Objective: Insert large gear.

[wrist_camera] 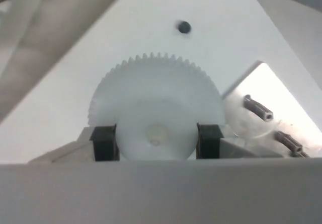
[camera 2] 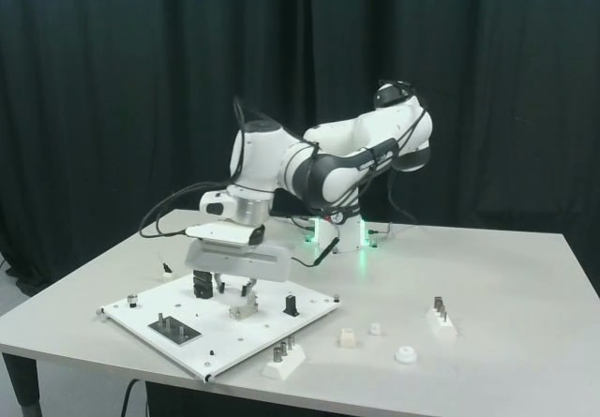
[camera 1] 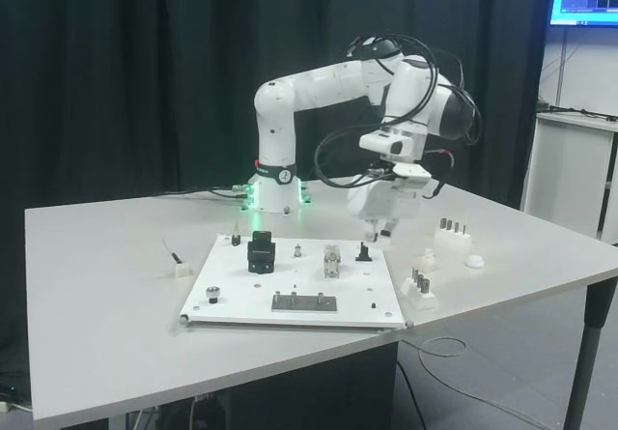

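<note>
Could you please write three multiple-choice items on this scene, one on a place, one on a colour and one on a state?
1. Where is the large gear?
A. between the fingers of the hand
B. lying on the grey table
C. seated on a peg base

2. What colour is the assembly board?
A. black
B. green
C. white

3. What state is the hand in?
A. open and empty
B. shut on the large gear
C. resting flat on the table

Answers:
1 A: the wrist view shows both black fingers pressed against the gear's hub.
2 C: both room views show a white board on the grey table.
3 B: the fingers clamp the hub, and the room views show the hand held above the board.
</note>
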### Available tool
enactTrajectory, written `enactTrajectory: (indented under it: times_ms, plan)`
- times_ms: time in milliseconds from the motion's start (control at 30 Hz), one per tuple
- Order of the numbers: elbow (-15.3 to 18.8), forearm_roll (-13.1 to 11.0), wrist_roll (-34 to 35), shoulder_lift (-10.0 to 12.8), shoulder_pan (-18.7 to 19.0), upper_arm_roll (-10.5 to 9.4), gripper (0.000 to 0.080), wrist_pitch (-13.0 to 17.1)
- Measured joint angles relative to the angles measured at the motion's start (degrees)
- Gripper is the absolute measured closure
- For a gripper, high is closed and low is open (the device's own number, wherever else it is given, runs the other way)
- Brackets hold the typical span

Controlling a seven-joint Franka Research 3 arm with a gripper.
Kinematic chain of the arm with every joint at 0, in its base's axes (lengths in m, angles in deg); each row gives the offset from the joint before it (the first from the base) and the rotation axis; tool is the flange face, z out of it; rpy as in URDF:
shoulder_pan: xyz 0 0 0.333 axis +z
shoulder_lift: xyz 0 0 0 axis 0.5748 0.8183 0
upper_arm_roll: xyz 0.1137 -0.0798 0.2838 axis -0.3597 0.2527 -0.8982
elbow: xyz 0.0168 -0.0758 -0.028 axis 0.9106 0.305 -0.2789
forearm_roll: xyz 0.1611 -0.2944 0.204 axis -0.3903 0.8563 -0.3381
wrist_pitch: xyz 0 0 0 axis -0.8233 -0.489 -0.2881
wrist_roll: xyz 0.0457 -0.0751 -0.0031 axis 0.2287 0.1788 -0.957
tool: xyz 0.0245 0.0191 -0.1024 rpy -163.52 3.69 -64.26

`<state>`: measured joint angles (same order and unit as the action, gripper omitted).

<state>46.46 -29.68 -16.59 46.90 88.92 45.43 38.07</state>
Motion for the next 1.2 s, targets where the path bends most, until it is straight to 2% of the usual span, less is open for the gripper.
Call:
enactTrajectory:
  times_ms: [533,967,1200]
  plan:
    - [-1.2,-0.7,-2.5,0.1,-5.4,-0.05,0.0469,-1.6]
    - [-1.7,-4.4,-4.1,0.9,-9.4,-0.13,0.0469,-3.7]
    - [-2.8,-5.5,-4.1,1.0,-11.8,-1.33,0.0469,-3.9]
